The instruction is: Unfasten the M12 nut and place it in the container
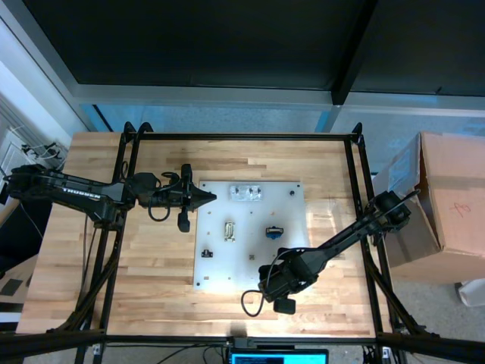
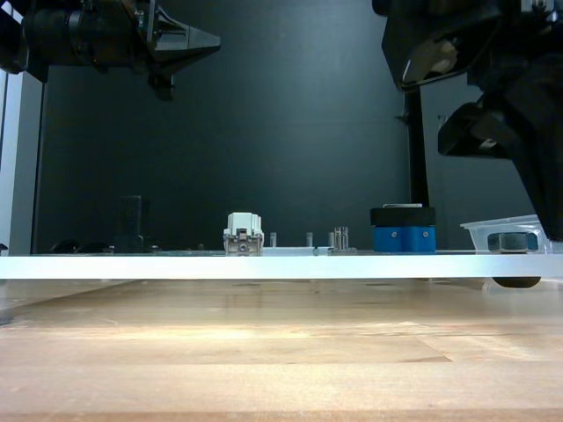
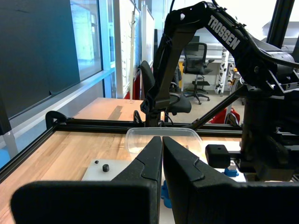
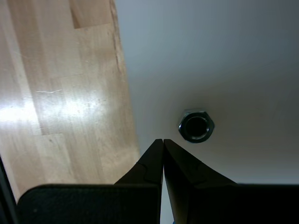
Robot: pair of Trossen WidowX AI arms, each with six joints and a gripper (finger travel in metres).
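Right gripper (image 4: 163, 140), high-view lower centre, pinched empty beside the nut (image 4: 196, 125) on the board (image 4: 224, 56); left gripper (image 1: 211, 197), centre-left, closed; container (image 1: 246, 194) not yet reached.

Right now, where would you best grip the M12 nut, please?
Likely across two opposite flats, from straight above: the M12 nut sits level on the white board, hole upward. Right end effector, shut, beside it; left end effector, shut, over board's left edge.
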